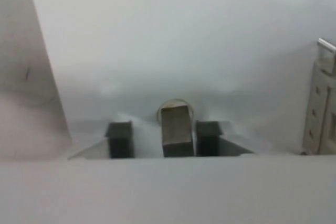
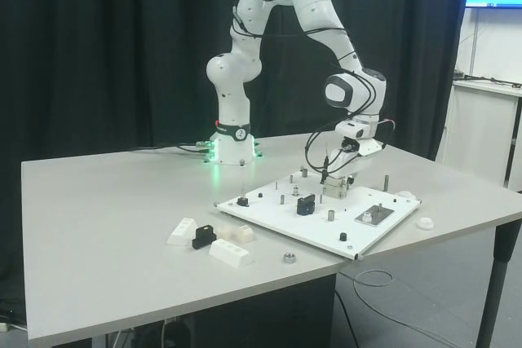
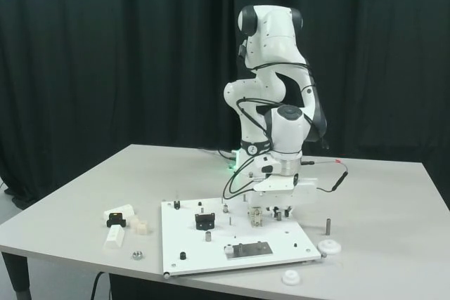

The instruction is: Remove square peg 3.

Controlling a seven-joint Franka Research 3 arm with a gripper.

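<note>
The square peg (image 1: 176, 129) stands between the two fingertips of the end effector (image 1: 165, 139), closer to one finger than to the other; in the wrist view it looks pressed to that finger, with a gap on its other side. Its long axis runs upright, in line with the end effector's approach from above, so the removal depends on a straight lift along that axis. The peg sits over a round seat in the white board (image 2: 269, 219), which lies on the grey bench (image 2: 98, 201).

The fingers bracket the peg but probably do not yet clamp it: the gap on one side suggests they are released, or only partly closed, though the view is too poor to be certain.

In both room views the end effector (image 3: 271, 214) hangs low over the far middle of the board, and the wrist body hides the peg's foot. How deep the peg sits in its seat cannot be made out. A grey bracket (image 1: 323, 103) is cut off at the wrist picture's edge.
</note>
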